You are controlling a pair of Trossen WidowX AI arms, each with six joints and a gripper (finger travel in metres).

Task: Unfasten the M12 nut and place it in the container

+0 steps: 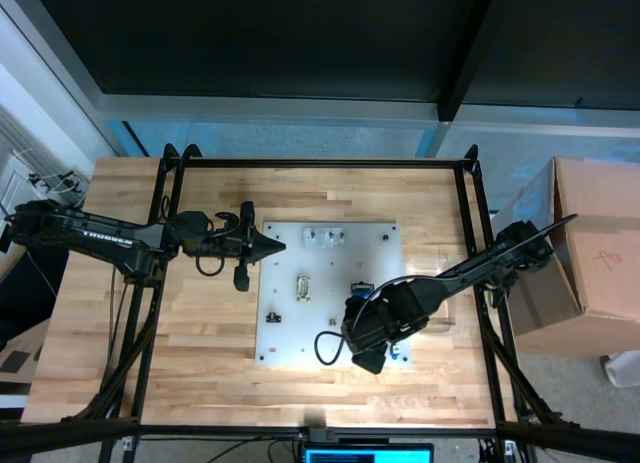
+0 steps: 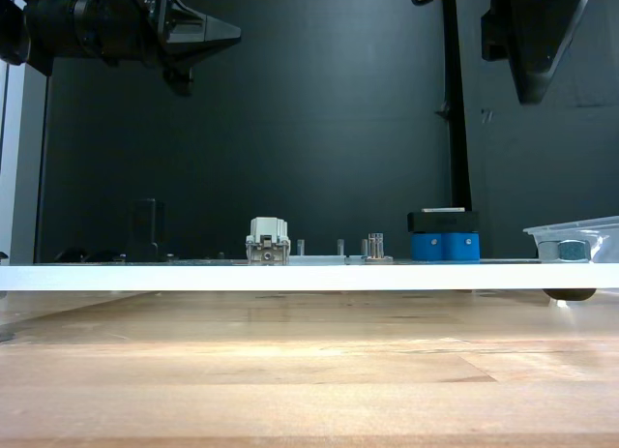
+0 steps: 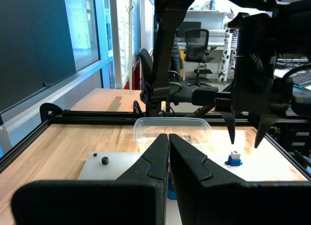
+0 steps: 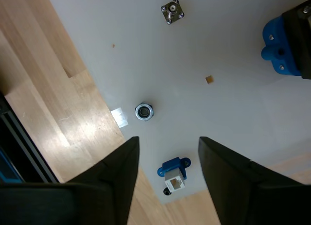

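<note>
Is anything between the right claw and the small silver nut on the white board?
Nothing visible. The open right claw hangs above the small silver nut on its stud. The shut left claw hovers over the white board's left edge.

My right tool (image 4: pixel 168 140) hangs spread, high above the board (image 4: pixel 218 118); beneath it the nut (image 4: pixel 144 111) has bare board all round; only a small blue connector (image 4: pixel 173 170) sits close under the tool; my left tool (image 3: pixel 168 135), pinched together, faces the clear container (image 3: pixel 146 125) and my right arm (image 3: pixel 163 55) ahead of it.
</note>
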